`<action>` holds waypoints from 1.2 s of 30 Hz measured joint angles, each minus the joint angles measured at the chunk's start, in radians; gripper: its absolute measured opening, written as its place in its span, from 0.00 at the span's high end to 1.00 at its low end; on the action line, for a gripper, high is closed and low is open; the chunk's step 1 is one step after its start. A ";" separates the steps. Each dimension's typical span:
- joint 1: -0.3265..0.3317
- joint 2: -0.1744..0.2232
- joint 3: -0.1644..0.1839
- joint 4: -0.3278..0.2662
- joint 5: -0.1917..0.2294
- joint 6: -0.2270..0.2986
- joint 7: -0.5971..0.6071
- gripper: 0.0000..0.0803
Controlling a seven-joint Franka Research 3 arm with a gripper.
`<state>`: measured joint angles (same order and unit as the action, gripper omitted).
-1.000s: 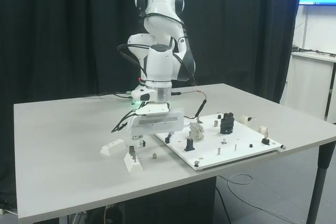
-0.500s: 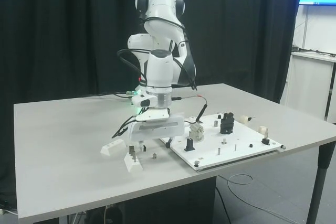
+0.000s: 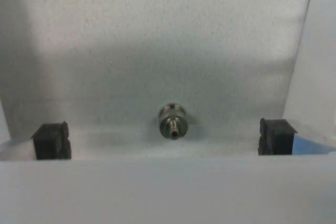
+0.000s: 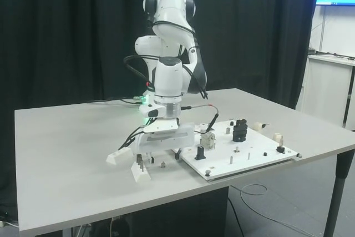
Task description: Pick BNC.
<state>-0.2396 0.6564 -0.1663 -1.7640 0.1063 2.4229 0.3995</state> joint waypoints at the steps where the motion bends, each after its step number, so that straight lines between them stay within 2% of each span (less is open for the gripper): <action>1: 0.000 0.001 0.000 0.000 0.000 0.000 -0.001 0.00; 22: 0.000 0.016 -0.001 0.000 0.001 0.003 -0.007 0.00; 27: 0.000 0.018 0.000 0.000 0.024 0.008 -0.007 0.00; 28: 0.000 0.019 -0.001 0.000 0.030 0.008 -0.007 0.04; 30: 0.000 0.020 -0.001 0.000 0.039 0.008 -0.007 0.04; 36: 0.000 0.022 -0.001 0.000 0.042 0.008 -0.007 0.04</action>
<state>-0.2396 0.6789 -0.1676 -1.7639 0.1484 2.4313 0.3926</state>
